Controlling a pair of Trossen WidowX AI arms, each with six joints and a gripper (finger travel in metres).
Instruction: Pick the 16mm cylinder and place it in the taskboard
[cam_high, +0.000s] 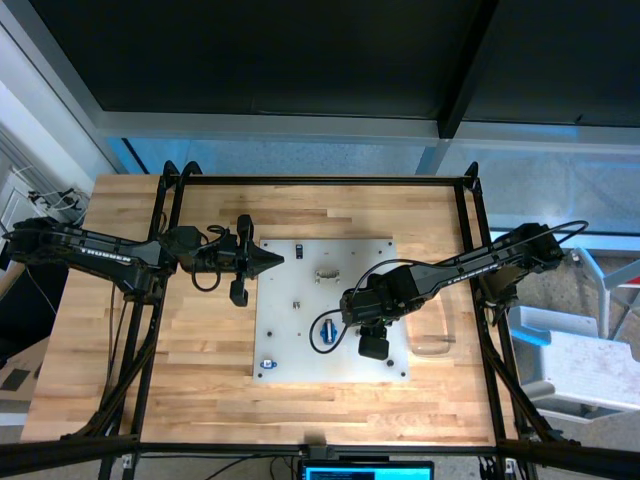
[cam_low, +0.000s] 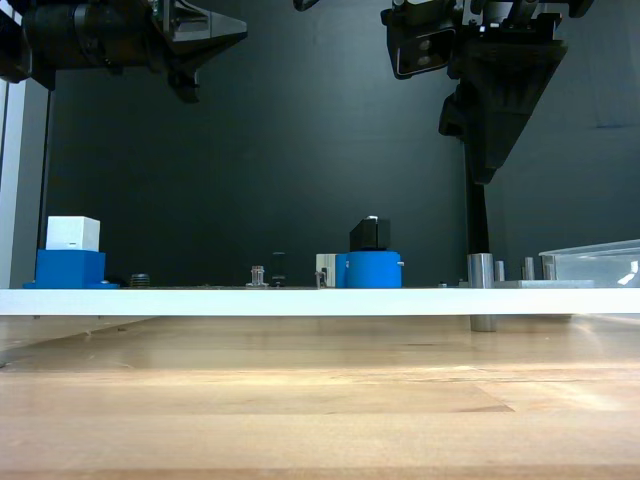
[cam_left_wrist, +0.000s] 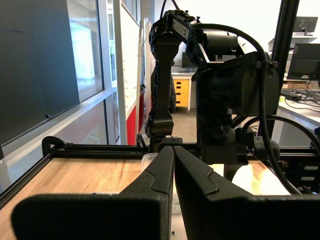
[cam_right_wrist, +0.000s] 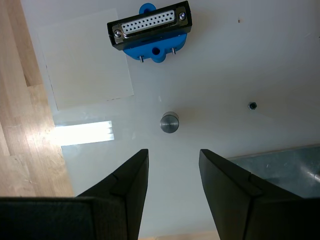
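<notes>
The right gripper (cam_right_wrist: 172, 154) hung above the taskboard (cam_right_wrist: 215, 70) with its fingers spread, holding nothing. Just beyond the gap between the fingertips, and touching neither finger, the 16mm cylinder (cam_right_wrist: 169, 122) stood on end on the white plate, near the blue connector (cam_right_wrist: 150, 31). The left gripper (cam_left_wrist: 173, 150), its fingers pressed together, hovered high over the taskboard's left edge. The taskboard lay mid-surface (cam_high: 150, 330).

Wooden table (cam_high: 150, 350) with taskboard (cam_high: 290, 340), clear tray (cam_high: 440, 350)
</notes>
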